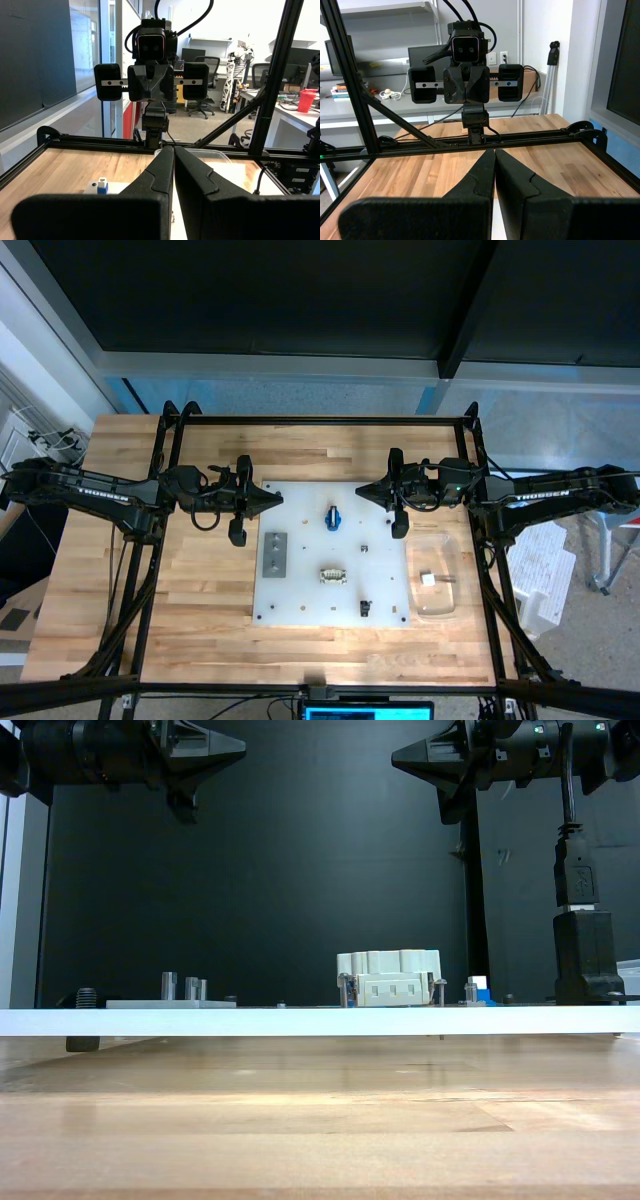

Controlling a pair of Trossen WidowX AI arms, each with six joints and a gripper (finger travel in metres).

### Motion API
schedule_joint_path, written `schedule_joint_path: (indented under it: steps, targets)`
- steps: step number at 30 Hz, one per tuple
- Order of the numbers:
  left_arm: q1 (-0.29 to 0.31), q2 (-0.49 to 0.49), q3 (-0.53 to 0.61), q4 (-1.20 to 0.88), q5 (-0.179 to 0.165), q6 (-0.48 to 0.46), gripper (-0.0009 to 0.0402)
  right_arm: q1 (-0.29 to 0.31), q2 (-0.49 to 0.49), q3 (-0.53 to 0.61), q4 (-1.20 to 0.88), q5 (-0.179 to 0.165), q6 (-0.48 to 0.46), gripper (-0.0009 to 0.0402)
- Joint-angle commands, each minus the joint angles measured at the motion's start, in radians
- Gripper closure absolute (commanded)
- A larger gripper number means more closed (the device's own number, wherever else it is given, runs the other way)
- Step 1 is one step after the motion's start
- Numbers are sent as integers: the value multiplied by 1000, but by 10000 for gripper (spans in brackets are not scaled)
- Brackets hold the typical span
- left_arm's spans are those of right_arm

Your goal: Pick the USB connector and install on taskboard

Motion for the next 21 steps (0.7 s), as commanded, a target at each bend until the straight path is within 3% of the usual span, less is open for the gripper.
schedule_joint_path:
  steps: [1, 21]
  targets:
    - [0, 0, 0, 0, 0, 0, 393, 0, 0, 0, -1, 3, 0, 393]
    - [0, 0, 0, 0, 0, 0, 393, 0, 0, 0, -28, 3, 0, 393]
